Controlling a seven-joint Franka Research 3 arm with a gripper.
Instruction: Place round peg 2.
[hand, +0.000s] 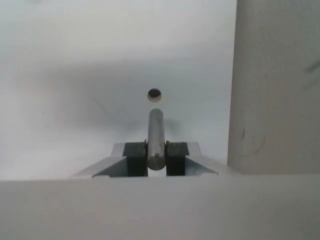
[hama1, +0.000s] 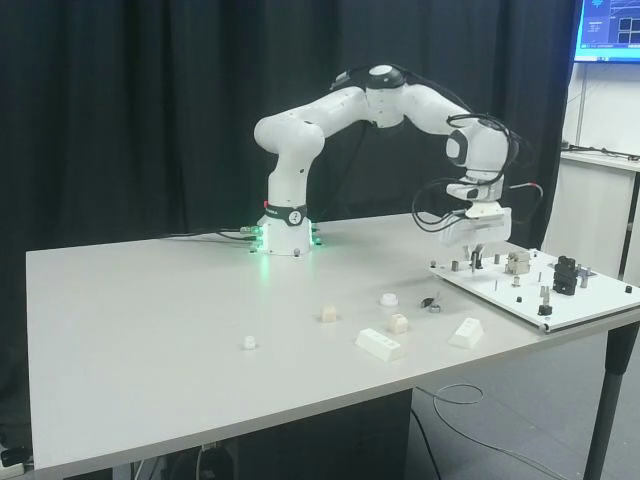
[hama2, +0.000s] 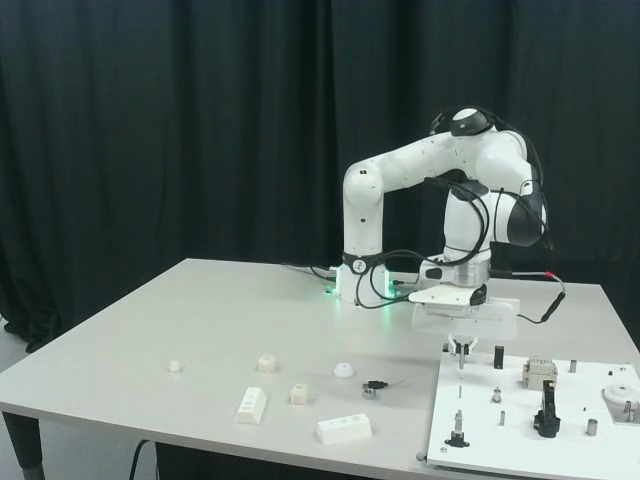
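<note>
Tool (hand: 156, 159) pinches the round peg (hand: 156, 135) at frame centre, long axis upright over the white board (hand: 75, 100); the dark hole (hand: 154, 93) lies just beyond its tip, apart.

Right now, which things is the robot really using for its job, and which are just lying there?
For the job:
- gripper, shut on the round peg
- small dark hole just ahead of the peg's tip
- white board

Just lying about:
- white blocks
- white cap
- small black part
</note>
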